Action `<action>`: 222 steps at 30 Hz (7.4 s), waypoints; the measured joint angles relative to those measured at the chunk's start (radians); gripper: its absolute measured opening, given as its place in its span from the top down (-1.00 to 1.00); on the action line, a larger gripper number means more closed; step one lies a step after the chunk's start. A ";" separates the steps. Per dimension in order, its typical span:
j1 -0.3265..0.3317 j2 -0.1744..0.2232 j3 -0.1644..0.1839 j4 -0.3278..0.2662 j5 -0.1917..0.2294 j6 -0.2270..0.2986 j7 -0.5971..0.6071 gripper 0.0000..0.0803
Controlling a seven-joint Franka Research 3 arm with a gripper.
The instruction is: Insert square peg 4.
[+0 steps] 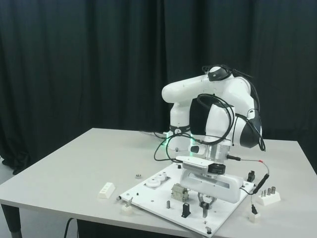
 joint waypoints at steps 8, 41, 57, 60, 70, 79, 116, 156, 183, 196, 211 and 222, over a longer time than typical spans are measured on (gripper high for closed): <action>-0.002 -0.002 0.012 -0.013 0.000 0.027 -0.001 0.76; -0.008 -0.002 0.054 -0.010 0.001 0.063 -0.001 0.76; -0.009 -0.002 0.054 -0.009 0.001 0.063 -0.001 0.76; -0.010 -0.002 0.054 -0.009 0.001 0.063 -0.001 0.76; -0.018 -0.002 0.054 -0.010 0.001 0.063 0.002 0.76; -0.018 -0.002 0.056 -0.007 0.002 0.063 0.002 0.76; -0.015 -0.002 0.057 -0.002 -0.012 0.060 0.027 0.76; -0.013 -0.002 0.057 -0.002 -0.016 0.060 -0.033 0.76; -0.014 -0.001 0.061 0.005 -0.014 0.060 -0.096 0.76; -0.017 -0.001 0.060 0.003 -0.013 0.060 -0.006 0.76; -0.017 -0.001 0.059 0.002 -0.014 0.057 0.043 0.76; -0.017 -0.001 0.056 -0.001 -0.019 0.047 0.021 0.76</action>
